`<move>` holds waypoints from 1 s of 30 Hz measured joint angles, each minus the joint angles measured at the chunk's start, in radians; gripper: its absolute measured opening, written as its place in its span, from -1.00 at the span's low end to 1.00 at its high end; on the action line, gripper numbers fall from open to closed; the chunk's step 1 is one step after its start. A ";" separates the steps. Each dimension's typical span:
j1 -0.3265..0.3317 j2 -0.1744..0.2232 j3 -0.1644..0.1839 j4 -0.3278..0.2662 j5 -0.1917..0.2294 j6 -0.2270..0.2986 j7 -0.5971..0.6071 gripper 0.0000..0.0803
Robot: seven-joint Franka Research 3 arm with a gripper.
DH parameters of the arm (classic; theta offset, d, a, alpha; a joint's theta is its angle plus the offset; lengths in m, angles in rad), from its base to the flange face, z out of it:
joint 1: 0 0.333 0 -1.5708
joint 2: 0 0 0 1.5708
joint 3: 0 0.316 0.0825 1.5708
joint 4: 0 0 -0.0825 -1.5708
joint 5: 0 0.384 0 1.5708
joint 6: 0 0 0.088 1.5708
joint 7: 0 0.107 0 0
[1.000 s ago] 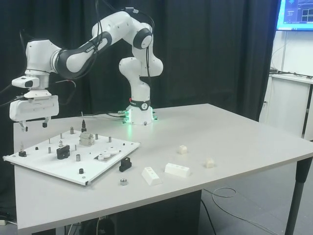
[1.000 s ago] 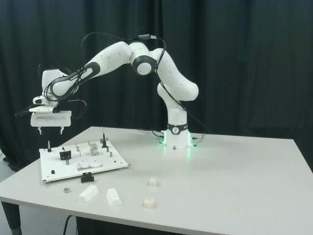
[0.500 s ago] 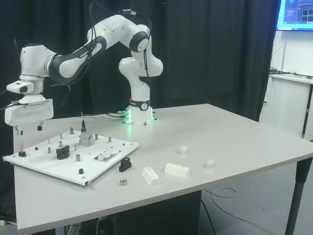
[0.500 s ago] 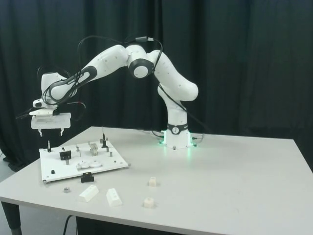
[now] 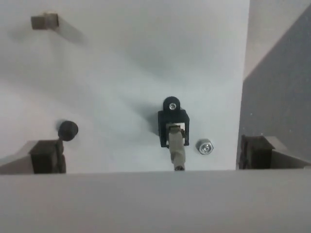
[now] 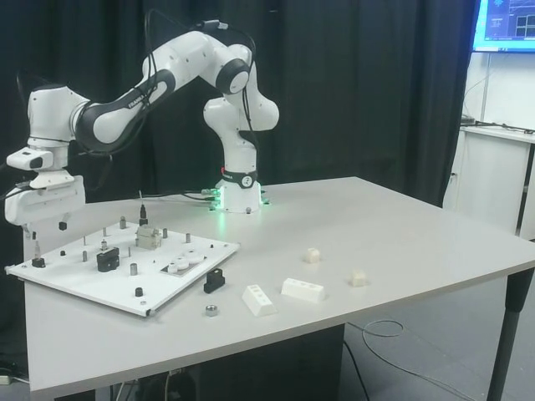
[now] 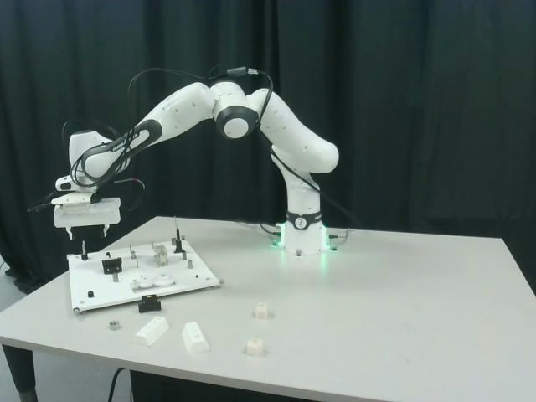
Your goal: Remove Ethernet.
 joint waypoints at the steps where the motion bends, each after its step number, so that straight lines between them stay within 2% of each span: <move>1: -0.003 0.003 0.002 0.002 0.000 0.000 -0.007 0.99; 8: -0.024 0.023 0.015 0.020 0.000 -0.002 -0.034 0.99; 19: -0.066 0.045 0.054 0.052 0.000 -0.005 -0.057 0.99; 30: -0.092 0.077 0.064 0.094 0.000 -0.030 -0.069 0.99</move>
